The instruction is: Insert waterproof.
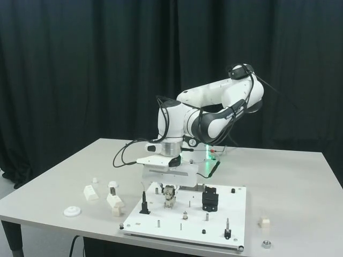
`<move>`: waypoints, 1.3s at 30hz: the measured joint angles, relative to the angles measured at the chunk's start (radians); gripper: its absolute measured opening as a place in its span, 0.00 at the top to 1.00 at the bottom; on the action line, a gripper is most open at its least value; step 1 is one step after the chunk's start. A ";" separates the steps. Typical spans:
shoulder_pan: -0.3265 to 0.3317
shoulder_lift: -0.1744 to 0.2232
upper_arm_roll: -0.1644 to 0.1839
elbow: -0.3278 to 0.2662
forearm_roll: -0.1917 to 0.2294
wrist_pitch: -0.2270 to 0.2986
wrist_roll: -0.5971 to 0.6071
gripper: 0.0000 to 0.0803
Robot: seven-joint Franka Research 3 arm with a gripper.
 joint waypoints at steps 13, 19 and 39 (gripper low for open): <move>0.000 0.001 0.012 0.005 -0.008 0.003 0.029 0.60; 0.001 0.001 0.013 0.009 -0.020 0.003 0.044 0.60; -0.012 0.000 0.012 0.021 -0.026 -0.025 0.080 0.60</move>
